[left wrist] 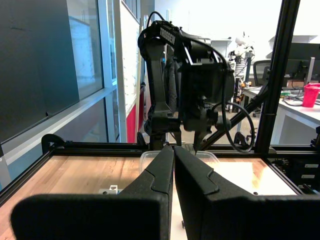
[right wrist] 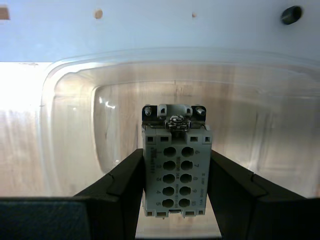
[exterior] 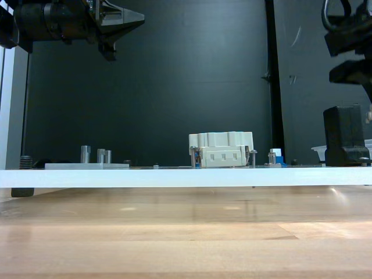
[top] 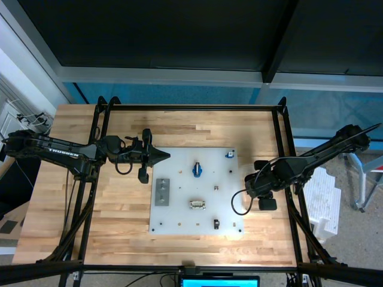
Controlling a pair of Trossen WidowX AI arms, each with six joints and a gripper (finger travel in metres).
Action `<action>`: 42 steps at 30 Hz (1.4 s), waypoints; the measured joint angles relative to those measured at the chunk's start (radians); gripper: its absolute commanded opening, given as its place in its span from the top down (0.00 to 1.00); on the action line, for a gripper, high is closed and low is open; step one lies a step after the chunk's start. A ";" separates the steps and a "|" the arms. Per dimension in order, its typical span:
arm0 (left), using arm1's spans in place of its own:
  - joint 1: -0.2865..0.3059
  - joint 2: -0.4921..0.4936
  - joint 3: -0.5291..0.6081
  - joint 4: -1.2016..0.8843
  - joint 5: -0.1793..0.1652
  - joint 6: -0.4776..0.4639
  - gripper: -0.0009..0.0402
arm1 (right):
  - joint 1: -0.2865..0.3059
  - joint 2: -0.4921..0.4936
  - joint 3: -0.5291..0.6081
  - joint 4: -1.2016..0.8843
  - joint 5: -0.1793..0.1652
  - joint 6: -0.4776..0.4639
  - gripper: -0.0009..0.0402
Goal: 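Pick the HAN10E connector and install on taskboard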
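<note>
Right gripper (right wrist: 175,159), over tray (right wrist: 65,95), clasps HAN10E connector (right wrist: 174,175) (left gripper (top: 160,155) aloft).

The tabletop (top: 119,227) was pale wood in glued strips, smooth with a faint sheen. The taskboard (top: 179,173) looked like matt white plastic, carrying a dull grey metal block (top: 162,192). At the board's upper-left corner hung the left claw (top: 161,155), matt black plastic, fingers pressed together. The right claw (right wrist: 176,155), equally matt black, clamped the HAN10E connector (right wrist: 175,175), grey-beige moulded plastic with bright metal screws, over a glossy clear plastic tray (right wrist: 50,100).
</note>
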 measured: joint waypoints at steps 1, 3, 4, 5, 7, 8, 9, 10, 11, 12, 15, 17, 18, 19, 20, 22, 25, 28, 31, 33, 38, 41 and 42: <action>0.000 0.000 0.000 0.000 0.000 0.000 0.98 | 0.000 0.000 0.009 -0.013 0.000 0.000 0.93; 0.000 0.000 0.000 0.000 0.000 0.000 0.98 | 0.000 0.000 0.022 -0.029 0.000 0.000 0.93; 0.000 0.000 0.000 0.000 0.000 0.000 0.98 | 0.000 0.000 0.026 -0.032 0.000 0.000 0.93; 0.000 0.000 0.000 0.000 0.000 0.000 0.98 | 0.000 0.000 0.029 -0.034 0.000 0.000 0.93; 0.000 0.000 0.000 0.000 0.000 0.000 0.98 | 0.000 0.000 0.031 -0.035 0.000 0.000 0.93; 0.000 0.000 0.000 0.000 0.000 0.000 0.98 | 0.000 0.000 0.032 -0.035 0.000 0.000 0.93; 0.000 0.000 0.000 0.000 0.000 0.000 0.98 | 0.000 0.000 0.032 -0.034 0.000 0.000 0.93; 0.000 0.000 0.000 0.000 0.000 0.000 0.98 | 0.000 0.001 0.032 -0.033 0.000 0.000 0.93; 0.000 0.000 0.000 0.000 0.000 0.000 0.98 | 0.000 0.002 0.032 -0.029 -0.003 0.002 0.93; 0.000 0.000 0.000 0.000 0.000 0.000 0.98 | 0.000 0.003 0.032 -0.021 -0.014 0.003 0.93; 0.000 0.000 0.000 0.000 0.000 0.000 0.98 | 0.000 0.025 0.046 0.005 -0.035 0.011 0.93; 0.000 0.000 0.000 0.000 0.000 0.000 0.98 | 0.000 0.058 0.072 0.006 -0.035 0.013 0.93; 0.000 0.000 0.000 0.000 0.000 0.000 0.98 | 0.000 0.077 0.090 0.005 -0.034 0.018 0.93; 0.000 0.000 0.000 0.000 0.000 0.000 0.98 | 0.000 0.099 0.108 0.004 -0.034 0.024 0.93; 0.000 0.000 0.000 0.000 0.000 0.000 0.98 | 0.000 0.120 0.129 0.005 -0.033 0.030 0.93; 0.000 0.000 0.000 0.000 0.000 0.000 0.98 | 0.000 0.163 0.170 0.003 -0.024 0.039 0.93; 0.000 0.000 0.000 0.000 0.000 0.000 0.98 | 0.000 0.221 0.224 -0.004 -0.015 0.055 0.93; 0.000 0.000 0.000 0.000 0.000 0.000 0.98 | -0.001 0.279 0.283 -0.005 -0.015 0.055 0.93; 0.000 0.000 0.000 0.000 0.000 0.000 0.98 | -0.007 0.334 0.346 -0.010 -0.015 0.055 0.93; 0.000 0.000 0.000 0.000 0.000 0.000 0.98 | -0.015 0.372 0.384 -0.010 -0.015 0.054 0.93; 0.000 0.000 0.000 0.000 0.000 0.000 0.98 | -0.040 0.466 0.483 -0.013 -0.015 0.035 0.93; 0.000 0.000 0.000 0.000 0.000 0.000 0.98 | -0.060 0.525 0.550 -0.013 -0.014 0.027 0.93; 0.000 0.000 0.000 0.000 0.000 0.000 0.98 | -0.065 0.544 0.571 -0.013 -0.015 0.027 0.93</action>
